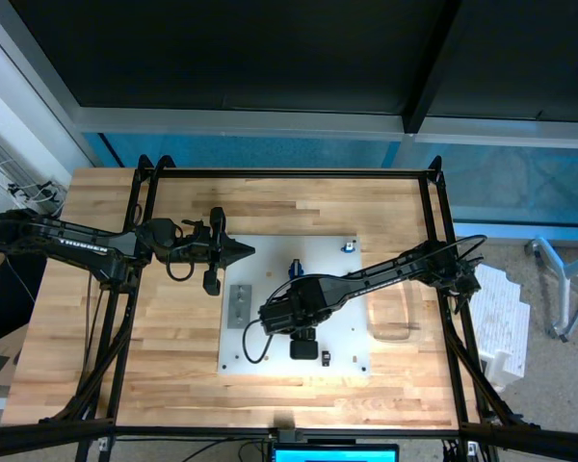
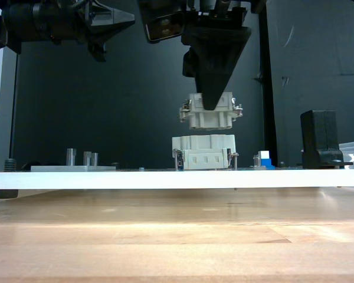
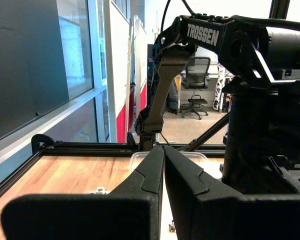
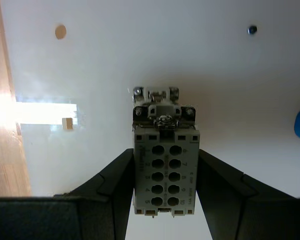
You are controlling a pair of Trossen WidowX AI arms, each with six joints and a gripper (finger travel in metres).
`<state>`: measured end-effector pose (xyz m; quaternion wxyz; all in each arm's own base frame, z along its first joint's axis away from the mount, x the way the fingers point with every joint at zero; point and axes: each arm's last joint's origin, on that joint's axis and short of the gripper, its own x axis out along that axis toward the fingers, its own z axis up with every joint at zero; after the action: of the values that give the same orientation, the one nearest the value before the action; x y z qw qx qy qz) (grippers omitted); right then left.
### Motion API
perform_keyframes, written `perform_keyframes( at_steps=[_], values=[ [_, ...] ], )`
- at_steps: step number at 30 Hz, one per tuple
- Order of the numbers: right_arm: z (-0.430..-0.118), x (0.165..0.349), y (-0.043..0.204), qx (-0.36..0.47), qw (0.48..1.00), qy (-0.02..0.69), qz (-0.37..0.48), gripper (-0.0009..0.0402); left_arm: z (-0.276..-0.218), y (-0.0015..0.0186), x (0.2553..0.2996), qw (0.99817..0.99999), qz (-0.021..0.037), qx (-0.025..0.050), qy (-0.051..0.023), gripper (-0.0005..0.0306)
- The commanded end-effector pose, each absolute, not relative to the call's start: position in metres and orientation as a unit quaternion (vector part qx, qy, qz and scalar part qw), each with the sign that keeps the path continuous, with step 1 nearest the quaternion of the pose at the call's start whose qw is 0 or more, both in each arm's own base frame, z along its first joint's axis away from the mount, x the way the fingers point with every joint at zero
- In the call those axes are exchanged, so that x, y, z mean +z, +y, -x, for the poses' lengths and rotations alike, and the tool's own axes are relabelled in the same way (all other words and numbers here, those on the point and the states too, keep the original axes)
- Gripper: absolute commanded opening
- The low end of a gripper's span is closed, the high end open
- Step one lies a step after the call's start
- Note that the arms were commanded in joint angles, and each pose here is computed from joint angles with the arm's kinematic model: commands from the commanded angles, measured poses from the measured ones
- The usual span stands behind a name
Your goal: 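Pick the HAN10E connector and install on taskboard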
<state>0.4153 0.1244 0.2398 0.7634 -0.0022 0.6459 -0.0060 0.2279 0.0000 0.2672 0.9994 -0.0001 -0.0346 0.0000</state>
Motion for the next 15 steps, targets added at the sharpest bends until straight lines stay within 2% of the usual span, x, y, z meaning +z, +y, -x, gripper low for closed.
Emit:
perform_keyframes(
  at_steps=[1,15],
  values=[
    [-0.4169,0.2366,0.1246,-0.007,0.763,0.647,0.002,0.0012,-0.2279,0.0,0.2671,0.9994,-0.0001,0.0002,-0.0346,0.0001],
    [-0.4193,0.2362,0.1239,0.003,0.769,0.639,0.01,0.0012,-0.2279,0.0,0.2671,0.9994,-0.0001,0.0,-0.0346,0.0001]
  ],
)
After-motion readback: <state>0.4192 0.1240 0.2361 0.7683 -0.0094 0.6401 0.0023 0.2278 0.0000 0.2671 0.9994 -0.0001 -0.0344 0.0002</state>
